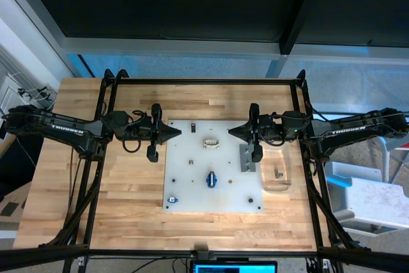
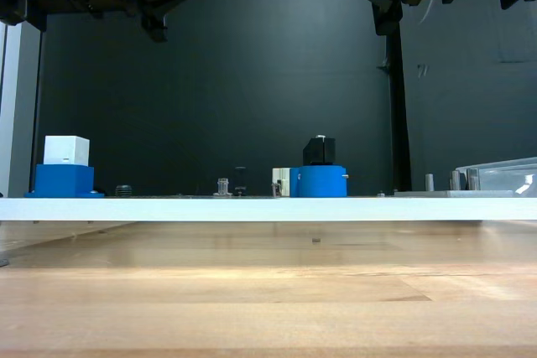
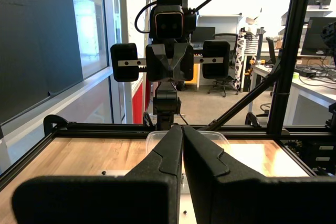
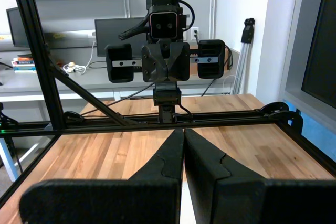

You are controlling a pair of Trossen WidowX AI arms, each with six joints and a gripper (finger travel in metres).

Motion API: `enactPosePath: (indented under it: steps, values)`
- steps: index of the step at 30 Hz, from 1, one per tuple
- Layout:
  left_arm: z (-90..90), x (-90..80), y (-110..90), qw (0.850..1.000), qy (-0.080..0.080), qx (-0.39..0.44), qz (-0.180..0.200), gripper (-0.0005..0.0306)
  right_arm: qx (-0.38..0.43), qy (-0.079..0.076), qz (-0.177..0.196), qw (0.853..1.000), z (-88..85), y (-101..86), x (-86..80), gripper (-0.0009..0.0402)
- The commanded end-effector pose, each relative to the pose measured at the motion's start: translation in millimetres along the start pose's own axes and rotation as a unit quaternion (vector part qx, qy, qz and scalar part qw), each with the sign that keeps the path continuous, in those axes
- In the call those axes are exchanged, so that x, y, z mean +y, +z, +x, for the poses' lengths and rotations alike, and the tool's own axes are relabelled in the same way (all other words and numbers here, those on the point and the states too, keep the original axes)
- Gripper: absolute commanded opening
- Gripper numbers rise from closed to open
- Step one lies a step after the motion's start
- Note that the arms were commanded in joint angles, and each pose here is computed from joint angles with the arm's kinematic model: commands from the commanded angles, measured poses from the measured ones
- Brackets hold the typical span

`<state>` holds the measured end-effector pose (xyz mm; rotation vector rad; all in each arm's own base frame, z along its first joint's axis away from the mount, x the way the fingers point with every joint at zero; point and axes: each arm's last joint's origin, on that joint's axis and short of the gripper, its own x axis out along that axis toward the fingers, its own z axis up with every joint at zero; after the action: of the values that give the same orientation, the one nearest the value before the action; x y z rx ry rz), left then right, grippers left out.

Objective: Pick the 16mm cylinder and place it in the taskboard

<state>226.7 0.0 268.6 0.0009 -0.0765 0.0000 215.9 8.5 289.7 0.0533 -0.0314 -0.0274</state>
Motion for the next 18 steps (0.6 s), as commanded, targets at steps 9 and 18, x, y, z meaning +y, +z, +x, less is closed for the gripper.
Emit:
enactPosePath:
  steps: [9,18]
  values:
    - [0.1,0.1,0.0,1.0,0.0,0.0,0.0,0.0,-0.001,0.0,0.012,1.0,0.1,1.2,0.2,0.0]
    - [0.1,0.1,0.0,1.0,0.0,0.0,0.0,0.0,0.11,-0.009,0.029,0.993,0.5,4.5,0.6,0.0]
